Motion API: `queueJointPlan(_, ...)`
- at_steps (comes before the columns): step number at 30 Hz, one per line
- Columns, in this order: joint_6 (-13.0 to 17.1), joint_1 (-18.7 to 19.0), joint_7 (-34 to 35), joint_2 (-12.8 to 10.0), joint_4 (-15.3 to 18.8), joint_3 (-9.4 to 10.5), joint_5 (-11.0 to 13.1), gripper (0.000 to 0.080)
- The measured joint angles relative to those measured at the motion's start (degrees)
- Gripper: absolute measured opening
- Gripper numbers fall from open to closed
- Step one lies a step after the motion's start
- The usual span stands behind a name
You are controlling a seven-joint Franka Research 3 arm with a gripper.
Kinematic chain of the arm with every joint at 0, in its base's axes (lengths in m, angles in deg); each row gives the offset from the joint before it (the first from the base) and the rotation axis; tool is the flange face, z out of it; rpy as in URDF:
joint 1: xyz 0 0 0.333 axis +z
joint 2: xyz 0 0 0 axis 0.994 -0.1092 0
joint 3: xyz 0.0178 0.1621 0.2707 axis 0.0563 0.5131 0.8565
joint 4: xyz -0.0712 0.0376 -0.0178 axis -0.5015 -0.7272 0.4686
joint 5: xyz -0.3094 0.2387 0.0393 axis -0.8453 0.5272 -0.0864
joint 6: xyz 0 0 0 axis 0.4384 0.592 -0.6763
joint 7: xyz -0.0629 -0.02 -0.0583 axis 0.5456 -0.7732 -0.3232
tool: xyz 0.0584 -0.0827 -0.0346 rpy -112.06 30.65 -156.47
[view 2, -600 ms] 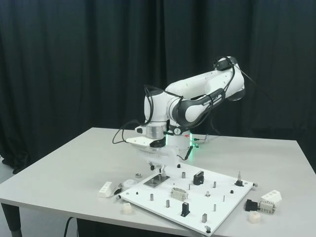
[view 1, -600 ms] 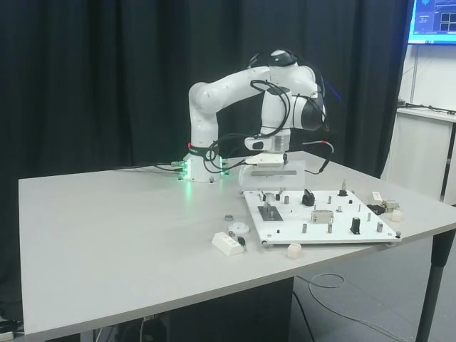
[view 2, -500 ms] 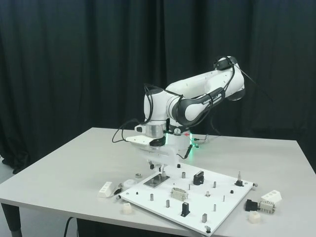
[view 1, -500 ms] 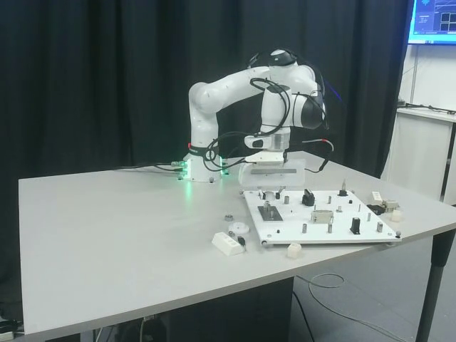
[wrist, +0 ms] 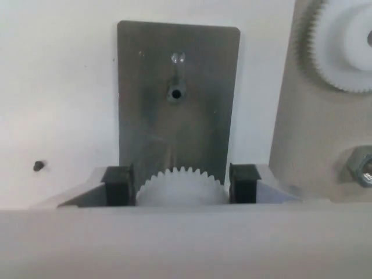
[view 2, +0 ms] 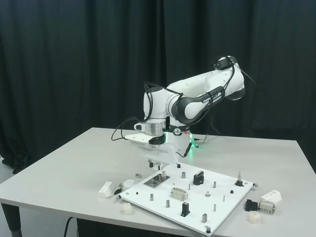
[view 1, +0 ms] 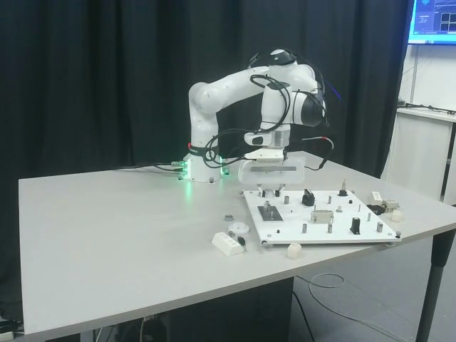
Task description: Place medium gear.
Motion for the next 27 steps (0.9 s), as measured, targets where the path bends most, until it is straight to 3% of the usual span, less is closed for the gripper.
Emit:
queueJointPlan(16, 3.01, -1.17, -1.81, 0.01, -0.03, -0.08, -1.37, 0.035)
queueJointPlan(27, 5.68, -5.32, -8.62, 0.08, -0.03, 0.12, -2.14, 0.035)
